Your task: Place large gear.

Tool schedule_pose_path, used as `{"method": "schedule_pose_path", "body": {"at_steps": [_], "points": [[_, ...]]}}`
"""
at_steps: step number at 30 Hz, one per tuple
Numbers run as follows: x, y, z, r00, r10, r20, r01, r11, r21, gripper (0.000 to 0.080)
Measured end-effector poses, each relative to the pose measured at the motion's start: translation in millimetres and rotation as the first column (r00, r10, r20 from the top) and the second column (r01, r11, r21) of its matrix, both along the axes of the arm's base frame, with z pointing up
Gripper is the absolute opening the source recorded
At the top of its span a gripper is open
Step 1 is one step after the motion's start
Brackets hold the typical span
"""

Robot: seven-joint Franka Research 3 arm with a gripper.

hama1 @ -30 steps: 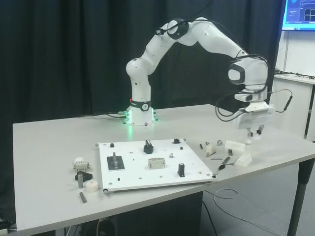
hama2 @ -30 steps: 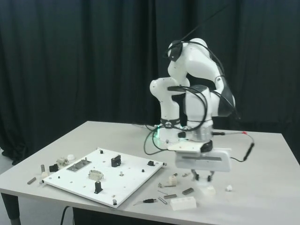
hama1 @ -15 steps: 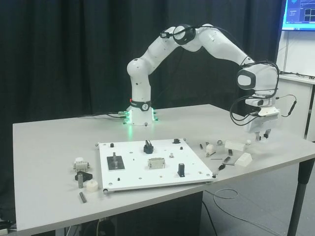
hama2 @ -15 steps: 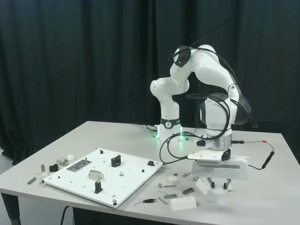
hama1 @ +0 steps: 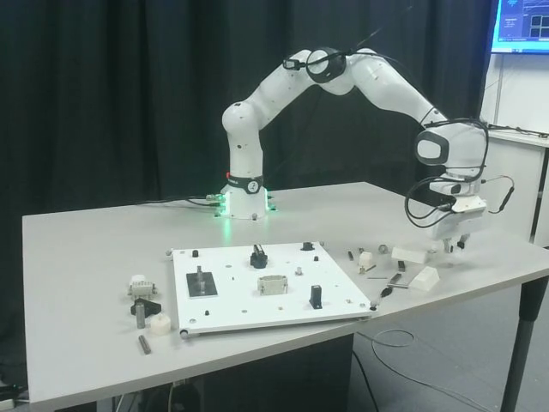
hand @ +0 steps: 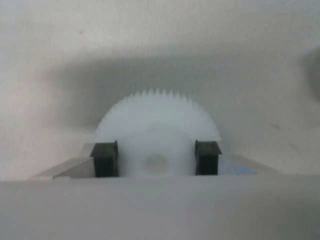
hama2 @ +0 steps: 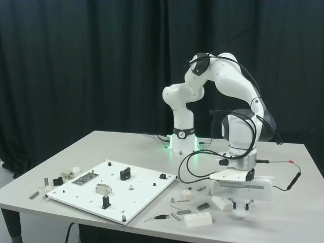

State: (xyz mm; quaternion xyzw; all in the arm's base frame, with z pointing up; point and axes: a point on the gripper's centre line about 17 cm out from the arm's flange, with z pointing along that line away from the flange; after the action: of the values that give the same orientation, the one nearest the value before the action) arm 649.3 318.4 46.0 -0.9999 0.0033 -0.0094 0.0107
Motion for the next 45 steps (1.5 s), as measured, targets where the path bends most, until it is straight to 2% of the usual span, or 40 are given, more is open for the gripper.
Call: {"method": "schedule_pose_path", "body": {"at_steps": [9,16,17,23,26,27,38,45], "points": [[-0.4,6.5,-13.8,1.0,-0.003,-0.001,0.003,1.0,-0.014,0.0328],[2.6,10.6,-17.8,1.0,-0.024,0.004,0.024,1.0,-0.017,0.0328],[3.0,11.1,-17.7,1.0,-0.024,0.005,0.024,1.0,-0.017,0.0494],[5.8,13.4,-13.0,1.0,-0.021,0.009,0.021,1.0,-0.014,0.0494],[5.7,12.9,-7.4,1.0,-0.021,-0.001,0.021,1.0,-0.016,0.0494],[5.6,12.3,-4.7,1.0,-0.021,-0.005,0.021,1.0,-0.018,0.0779],[3.0,-7.4,40.6,0.997,-0.039,-0.072,0.036,0.998,-0.047,0.0795],[0.4,-12.6,62.6,0.995,-0.039,-0.091,0.034,0.998,-0.05,0.08]]}}
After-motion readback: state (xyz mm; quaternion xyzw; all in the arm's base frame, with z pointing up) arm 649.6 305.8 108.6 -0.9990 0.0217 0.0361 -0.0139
